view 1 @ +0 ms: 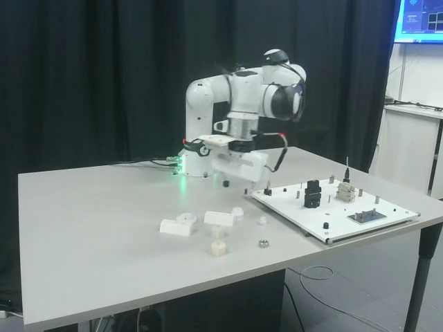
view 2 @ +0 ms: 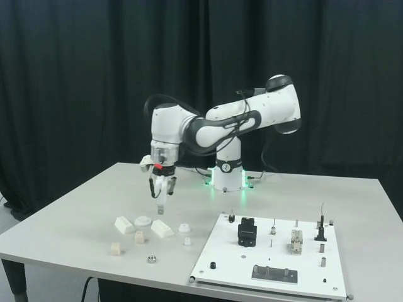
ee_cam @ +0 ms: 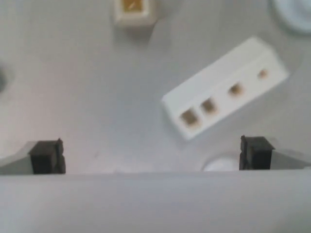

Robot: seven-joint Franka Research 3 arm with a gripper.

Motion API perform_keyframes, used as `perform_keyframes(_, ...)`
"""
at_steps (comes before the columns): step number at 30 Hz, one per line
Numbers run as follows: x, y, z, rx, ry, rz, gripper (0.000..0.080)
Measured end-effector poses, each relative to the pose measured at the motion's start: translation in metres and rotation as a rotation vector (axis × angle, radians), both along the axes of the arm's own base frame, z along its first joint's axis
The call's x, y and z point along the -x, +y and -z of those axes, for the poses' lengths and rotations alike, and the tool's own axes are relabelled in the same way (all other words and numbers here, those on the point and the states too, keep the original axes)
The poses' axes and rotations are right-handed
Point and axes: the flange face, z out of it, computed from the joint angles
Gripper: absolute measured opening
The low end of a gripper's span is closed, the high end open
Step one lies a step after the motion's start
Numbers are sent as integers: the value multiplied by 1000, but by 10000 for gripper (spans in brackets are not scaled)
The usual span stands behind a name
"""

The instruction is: Remove D-SUB.

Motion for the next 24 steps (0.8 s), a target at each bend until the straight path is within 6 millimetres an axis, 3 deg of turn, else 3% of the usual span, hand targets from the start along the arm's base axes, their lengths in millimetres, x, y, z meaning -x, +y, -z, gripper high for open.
perform_keyframes(24, -43, 148, -36, 16, 23, 143, 800)
